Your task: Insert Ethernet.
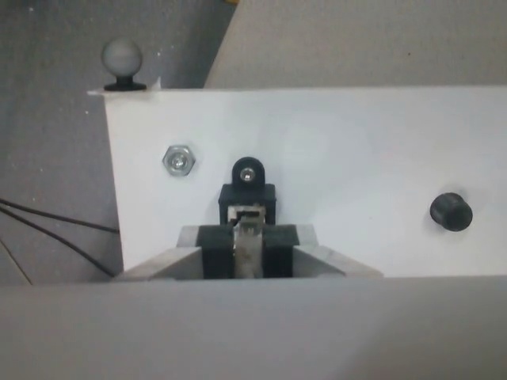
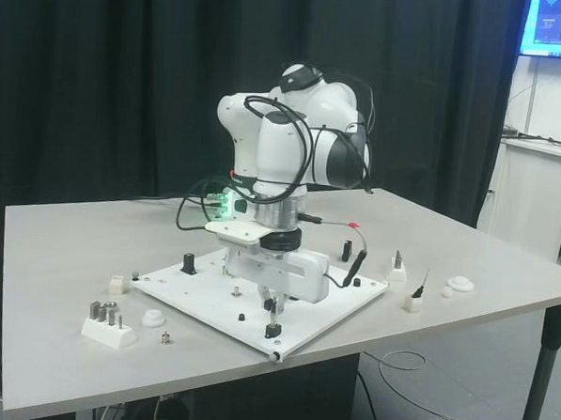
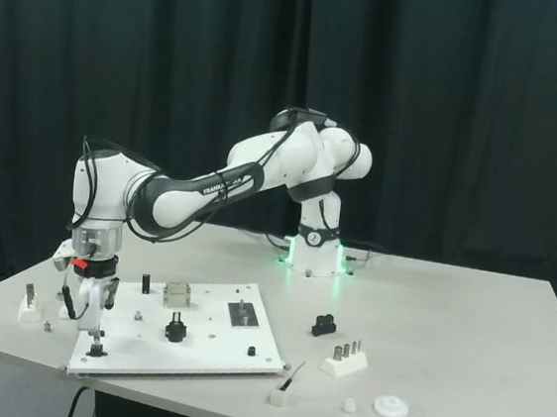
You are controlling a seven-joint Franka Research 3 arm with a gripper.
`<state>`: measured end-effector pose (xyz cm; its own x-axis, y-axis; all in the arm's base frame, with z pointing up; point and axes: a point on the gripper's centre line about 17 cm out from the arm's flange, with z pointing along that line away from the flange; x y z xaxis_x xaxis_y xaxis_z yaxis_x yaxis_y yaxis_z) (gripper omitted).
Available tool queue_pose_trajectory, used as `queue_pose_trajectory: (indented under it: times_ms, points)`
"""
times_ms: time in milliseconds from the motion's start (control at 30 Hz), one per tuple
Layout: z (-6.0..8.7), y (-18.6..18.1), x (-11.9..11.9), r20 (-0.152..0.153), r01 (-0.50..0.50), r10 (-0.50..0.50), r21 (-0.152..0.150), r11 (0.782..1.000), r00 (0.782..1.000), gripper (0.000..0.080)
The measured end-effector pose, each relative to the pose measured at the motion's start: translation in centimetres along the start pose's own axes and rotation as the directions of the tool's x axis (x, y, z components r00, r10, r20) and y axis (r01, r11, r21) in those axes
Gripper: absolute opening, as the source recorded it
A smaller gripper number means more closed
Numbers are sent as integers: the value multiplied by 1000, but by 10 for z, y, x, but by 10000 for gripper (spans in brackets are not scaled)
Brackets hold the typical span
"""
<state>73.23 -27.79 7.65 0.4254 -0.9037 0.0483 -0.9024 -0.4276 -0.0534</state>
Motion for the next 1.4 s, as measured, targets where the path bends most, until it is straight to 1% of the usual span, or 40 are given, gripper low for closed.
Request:
queue_pose_trajectory:
  times_ms: [167,467,1400]
  points:
    - [1,0,0,0,-11,11,1,1000,1000,71]
    - [9,1,1,3,-13,13,4,1000,1000,71]
    - [10,1,-1,5,-14,14,1,1000,1000,71]
